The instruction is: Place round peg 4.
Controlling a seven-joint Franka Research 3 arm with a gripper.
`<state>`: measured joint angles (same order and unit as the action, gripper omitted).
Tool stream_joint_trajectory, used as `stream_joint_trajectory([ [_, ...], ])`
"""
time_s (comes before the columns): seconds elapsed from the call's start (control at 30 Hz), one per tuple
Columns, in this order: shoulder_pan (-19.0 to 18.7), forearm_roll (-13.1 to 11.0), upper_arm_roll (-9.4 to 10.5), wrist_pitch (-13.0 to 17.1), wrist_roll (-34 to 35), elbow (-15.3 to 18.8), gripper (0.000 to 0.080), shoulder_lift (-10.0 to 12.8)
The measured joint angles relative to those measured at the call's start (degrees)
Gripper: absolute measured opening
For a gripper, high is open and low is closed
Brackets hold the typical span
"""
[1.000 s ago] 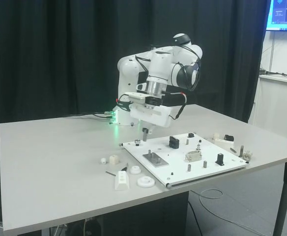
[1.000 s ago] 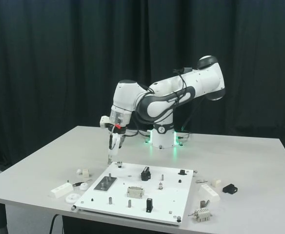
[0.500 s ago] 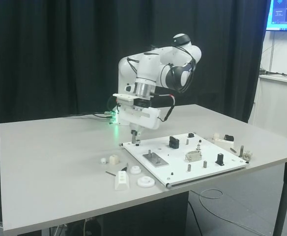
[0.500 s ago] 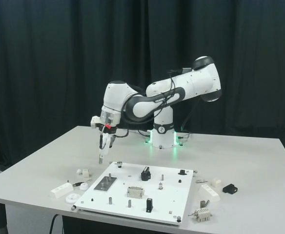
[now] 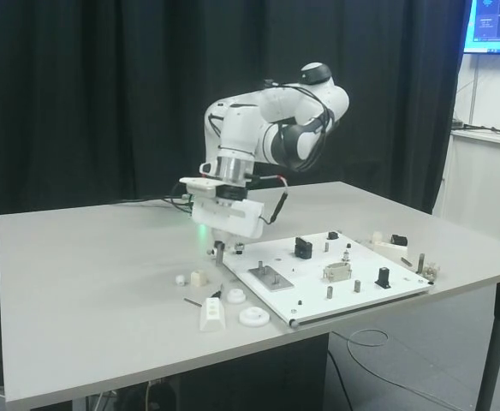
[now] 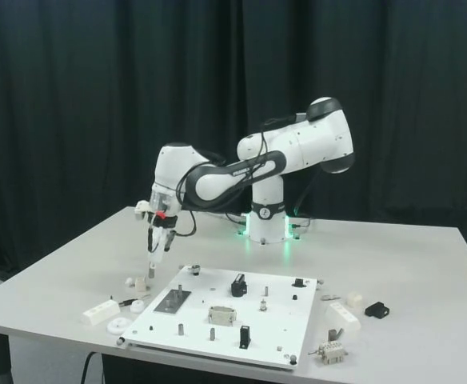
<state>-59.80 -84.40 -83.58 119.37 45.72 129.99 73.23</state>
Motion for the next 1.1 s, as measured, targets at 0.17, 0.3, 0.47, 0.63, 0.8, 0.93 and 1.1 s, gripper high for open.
stream_joint_trajectory([
  [0.17,2.32,-1.21,1.74,0.08,-1.10,-1.72,0.0149,0.39],
  [0.3,3.71,-1.27,2.71,0.08,-1.98,-2.98,0.0149,0.76],
  [0.47,4.86,-1.27,3.40,0.08,-2.45,-3.95,0.0149,0.87],
  [0.63,5.41,-1.26,3.59,0.02,-4.82,-4.41,0.0190,0.94],
  [0.8,5.72,-1.25,3.61,-0.16,-5.32,-4.62,0.0190,0.95],
  [0.93,5.86,-1.22,3.57,-0.18,-5.35,-4.74,0.0714,0.95],
  [1.1,5.89,-1.15,3.30,-0.25,-5.36,-4.75,0.0714,0.95],
])
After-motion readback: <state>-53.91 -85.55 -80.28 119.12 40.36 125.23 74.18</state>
